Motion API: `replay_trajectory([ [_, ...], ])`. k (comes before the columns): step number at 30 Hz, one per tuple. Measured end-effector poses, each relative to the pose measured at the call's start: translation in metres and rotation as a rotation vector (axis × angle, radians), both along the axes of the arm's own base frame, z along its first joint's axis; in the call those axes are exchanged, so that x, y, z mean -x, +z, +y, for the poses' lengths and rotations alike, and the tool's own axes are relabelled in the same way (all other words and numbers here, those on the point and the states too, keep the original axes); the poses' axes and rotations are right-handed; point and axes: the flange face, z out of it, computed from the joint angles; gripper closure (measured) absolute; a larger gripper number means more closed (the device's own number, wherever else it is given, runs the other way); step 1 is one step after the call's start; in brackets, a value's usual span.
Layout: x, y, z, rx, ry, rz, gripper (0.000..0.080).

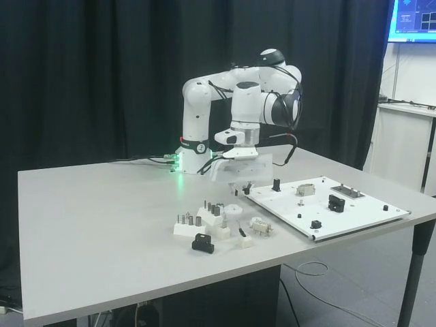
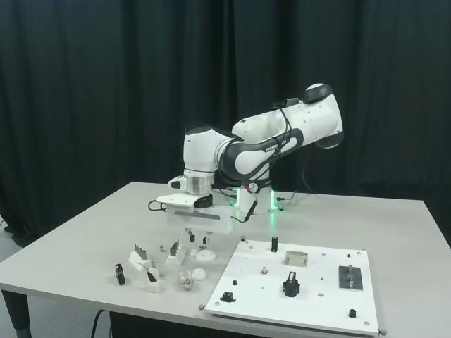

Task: Pick large gear.

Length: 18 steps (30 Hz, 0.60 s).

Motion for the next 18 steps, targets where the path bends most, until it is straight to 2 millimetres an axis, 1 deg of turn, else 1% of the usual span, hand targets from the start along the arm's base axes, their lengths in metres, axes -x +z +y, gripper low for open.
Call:
replay_trajectory([
  [18, 0.002, 0.012, 0.000, -0.008, -0.006, 0.011, 0.0487],
])
